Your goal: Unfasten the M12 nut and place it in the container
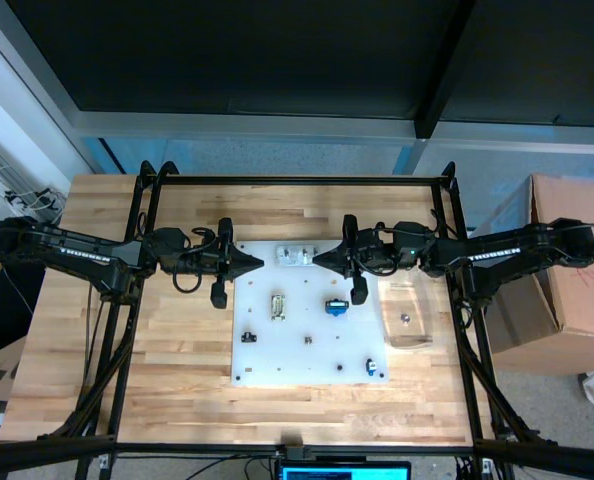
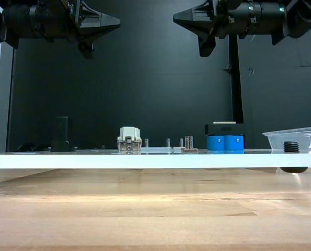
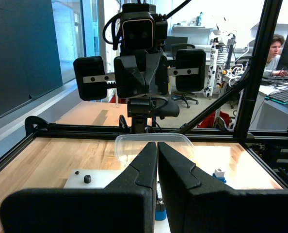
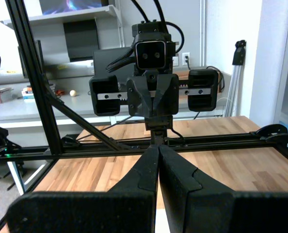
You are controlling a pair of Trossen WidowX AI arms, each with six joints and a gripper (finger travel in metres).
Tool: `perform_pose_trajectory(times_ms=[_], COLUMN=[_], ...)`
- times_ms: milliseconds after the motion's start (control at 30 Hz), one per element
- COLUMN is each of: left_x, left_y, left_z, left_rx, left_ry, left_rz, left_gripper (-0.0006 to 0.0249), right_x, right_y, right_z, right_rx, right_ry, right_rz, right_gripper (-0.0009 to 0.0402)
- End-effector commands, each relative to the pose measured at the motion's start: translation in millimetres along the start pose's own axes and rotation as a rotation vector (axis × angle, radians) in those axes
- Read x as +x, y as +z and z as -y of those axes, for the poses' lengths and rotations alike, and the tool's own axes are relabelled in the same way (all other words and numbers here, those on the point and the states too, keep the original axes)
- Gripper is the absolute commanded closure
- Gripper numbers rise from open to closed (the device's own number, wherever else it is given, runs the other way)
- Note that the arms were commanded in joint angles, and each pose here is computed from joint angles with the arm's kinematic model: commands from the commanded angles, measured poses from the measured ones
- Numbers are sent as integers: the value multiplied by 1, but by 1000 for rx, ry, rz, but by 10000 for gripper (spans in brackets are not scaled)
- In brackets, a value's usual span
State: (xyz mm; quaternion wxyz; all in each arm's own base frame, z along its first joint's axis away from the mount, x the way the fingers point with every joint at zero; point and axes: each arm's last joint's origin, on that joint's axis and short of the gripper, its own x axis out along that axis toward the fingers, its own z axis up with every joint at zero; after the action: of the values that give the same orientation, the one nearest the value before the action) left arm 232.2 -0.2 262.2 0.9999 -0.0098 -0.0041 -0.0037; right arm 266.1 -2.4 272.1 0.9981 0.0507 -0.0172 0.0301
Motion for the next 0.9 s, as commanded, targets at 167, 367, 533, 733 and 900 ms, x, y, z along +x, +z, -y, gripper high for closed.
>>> perform_pose_trajectory(times_ms=[167,367,533,733,900], left_x=[0,0,0,0,0], left_y=[0,0,0,0,0], left_z=[0,0,0,0,0], left_rx=[0,0,0,0,0], left_ry=[0,0,0,0,0], left_rz=[1,1,1,1,1], left_gripper=[243,243,243,243,243], right_x=[-11,-12,-12,-12,-12], right_y=[-4,-6,-6,-6,-6], right_z=[4,4,4,4,4], right_rx=[0,-1,-3,-3,-4], right_ry=[-22,-30,-29,-29,-30], right_rz=[-6,-26,-24,-23,-23], right_gripper=[394,394,394,393,393])
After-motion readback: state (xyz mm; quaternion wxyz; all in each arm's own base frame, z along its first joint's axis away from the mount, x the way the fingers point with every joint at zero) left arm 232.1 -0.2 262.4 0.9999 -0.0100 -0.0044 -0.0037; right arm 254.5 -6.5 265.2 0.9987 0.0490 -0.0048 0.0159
